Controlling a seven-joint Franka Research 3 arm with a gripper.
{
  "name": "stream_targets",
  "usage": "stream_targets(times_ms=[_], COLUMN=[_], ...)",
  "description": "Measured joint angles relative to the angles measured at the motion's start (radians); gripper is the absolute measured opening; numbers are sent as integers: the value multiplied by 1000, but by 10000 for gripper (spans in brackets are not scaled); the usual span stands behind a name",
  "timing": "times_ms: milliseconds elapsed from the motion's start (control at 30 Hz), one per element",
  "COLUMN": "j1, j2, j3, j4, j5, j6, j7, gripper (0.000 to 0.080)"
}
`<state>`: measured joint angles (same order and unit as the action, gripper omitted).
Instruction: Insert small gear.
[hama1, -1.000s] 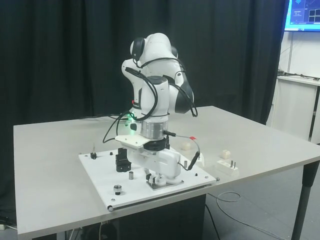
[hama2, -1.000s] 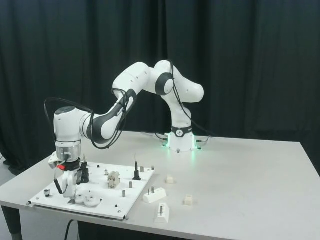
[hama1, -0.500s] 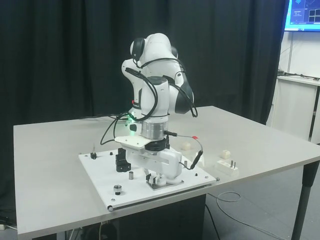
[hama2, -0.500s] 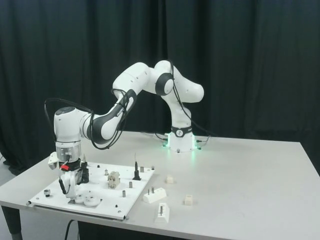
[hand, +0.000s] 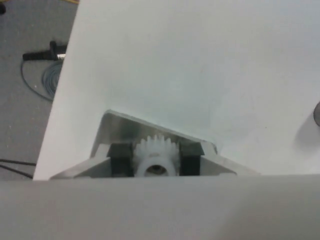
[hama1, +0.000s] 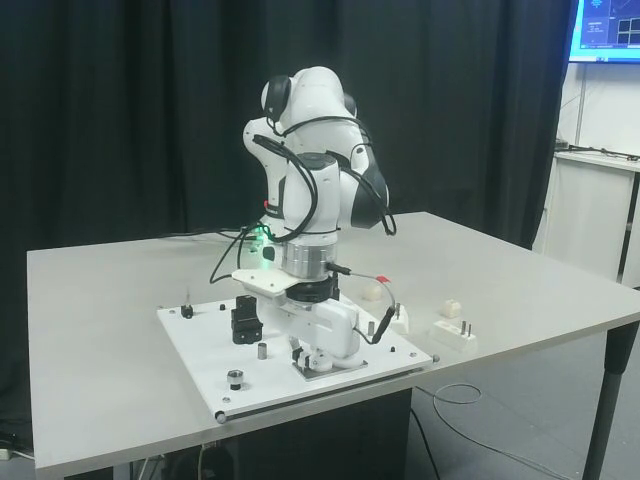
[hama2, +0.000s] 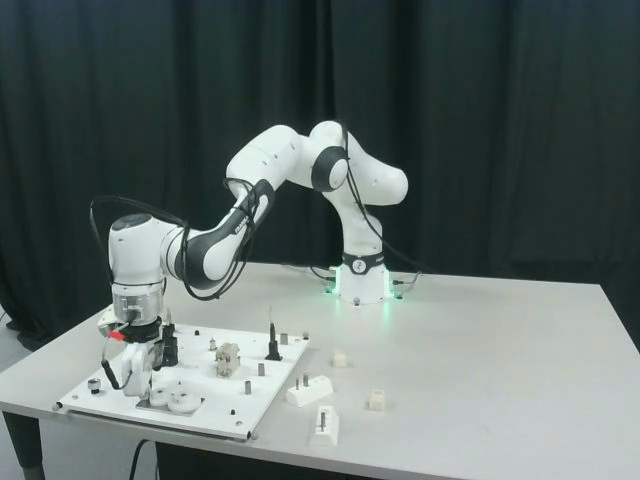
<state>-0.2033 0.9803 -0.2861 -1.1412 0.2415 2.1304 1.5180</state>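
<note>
The white arm (hama2: 260, 165) rises from its base (hama2: 361, 282) at the far side of the grey table (hama2: 480, 350), arches over and folds down so that its wrist points straight down over the white board (hama1: 200, 345). The gripper (hand: 156, 159) sits low over a grey metal plate (hand: 117, 131) near the board's front edge, at about 6 o'clock from the black fixture (hama1: 243, 320) in the first room view. In the wrist view its two black fingertips (hand: 120, 156) pinch the small white gear (hand: 156, 152) from either side (teeth plain to see, bore facing the camera), held just above the plate. Two larger white gears (hama2: 182, 402) lie on the board beside the gripper.
</note>
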Motion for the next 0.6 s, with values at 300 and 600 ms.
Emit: stream_targets(times_ms=[300, 600], j1=[5, 6], j2=[3, 4], j3=[-5, -5], j4=[0, 0], j5=[-4, -4], j6=[2, 2], j7=[-16, -49], gripper=[194, 194])
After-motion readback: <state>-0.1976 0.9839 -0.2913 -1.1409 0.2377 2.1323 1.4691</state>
